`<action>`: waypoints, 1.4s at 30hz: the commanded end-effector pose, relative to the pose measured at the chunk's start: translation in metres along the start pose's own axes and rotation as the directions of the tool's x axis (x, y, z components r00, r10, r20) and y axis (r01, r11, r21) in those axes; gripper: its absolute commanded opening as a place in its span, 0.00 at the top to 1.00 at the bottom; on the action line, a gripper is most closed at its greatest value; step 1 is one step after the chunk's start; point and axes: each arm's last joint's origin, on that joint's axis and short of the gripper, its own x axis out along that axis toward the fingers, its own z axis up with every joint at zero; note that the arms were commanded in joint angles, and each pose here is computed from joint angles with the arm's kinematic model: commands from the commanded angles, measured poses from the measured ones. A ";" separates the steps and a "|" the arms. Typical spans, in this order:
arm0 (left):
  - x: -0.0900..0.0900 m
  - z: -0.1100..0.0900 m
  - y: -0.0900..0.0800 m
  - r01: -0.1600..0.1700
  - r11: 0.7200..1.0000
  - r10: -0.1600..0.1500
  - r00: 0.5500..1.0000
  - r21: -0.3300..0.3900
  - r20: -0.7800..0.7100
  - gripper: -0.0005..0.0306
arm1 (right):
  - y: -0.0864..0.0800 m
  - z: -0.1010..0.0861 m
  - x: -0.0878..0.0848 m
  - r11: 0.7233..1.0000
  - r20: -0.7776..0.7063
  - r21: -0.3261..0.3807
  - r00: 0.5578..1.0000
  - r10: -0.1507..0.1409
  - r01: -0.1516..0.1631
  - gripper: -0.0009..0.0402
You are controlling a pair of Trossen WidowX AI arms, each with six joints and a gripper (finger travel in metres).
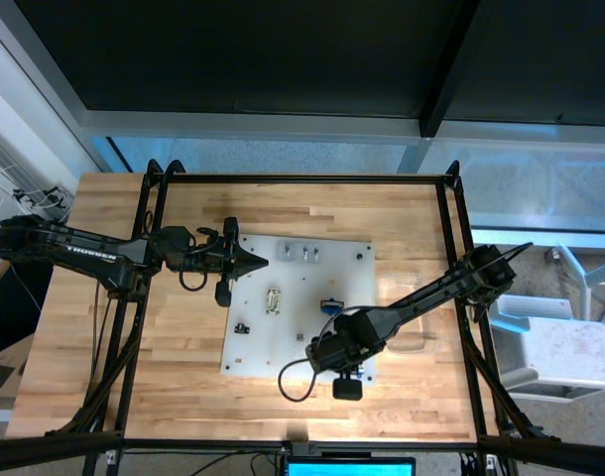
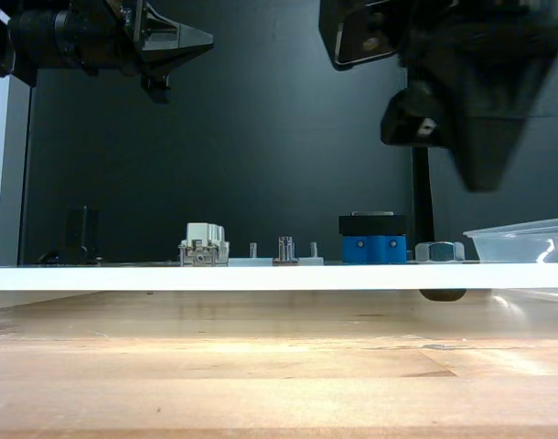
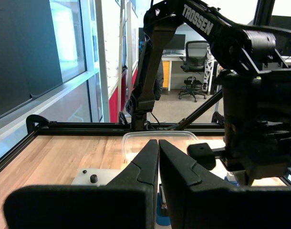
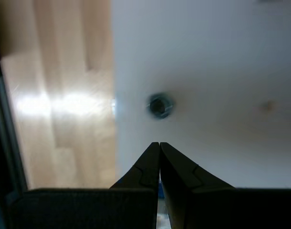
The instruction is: Pick the M12 fastener and fasten on the M12 threads
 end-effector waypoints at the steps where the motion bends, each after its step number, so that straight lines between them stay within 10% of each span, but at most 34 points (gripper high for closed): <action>1: 0.000 0.000 0.000 0.000 1.000 0.000 1.000 0.000 0.000 0.98 | 0.000 -0.002 -0.010 1.000 0.021 -0.004 1.000 -0.005 0.005 0.98; 10: 0.000 0.000 0.000 0.000 1.000 0.000 1.000 0.000 0.000 0.98 | 0.000 -0.006 -0.036 1.000 0.078 -0.011 0.997 0.027 -0.026 0.98; 42: 0.000 0.000 0.000 0.000 1.000 0.000 1.000 0.000 0.000 0.98 | 0.000 -0.005 -0.037 1.000 0.080 -0.017 0.996 0.028 -0.026 0.98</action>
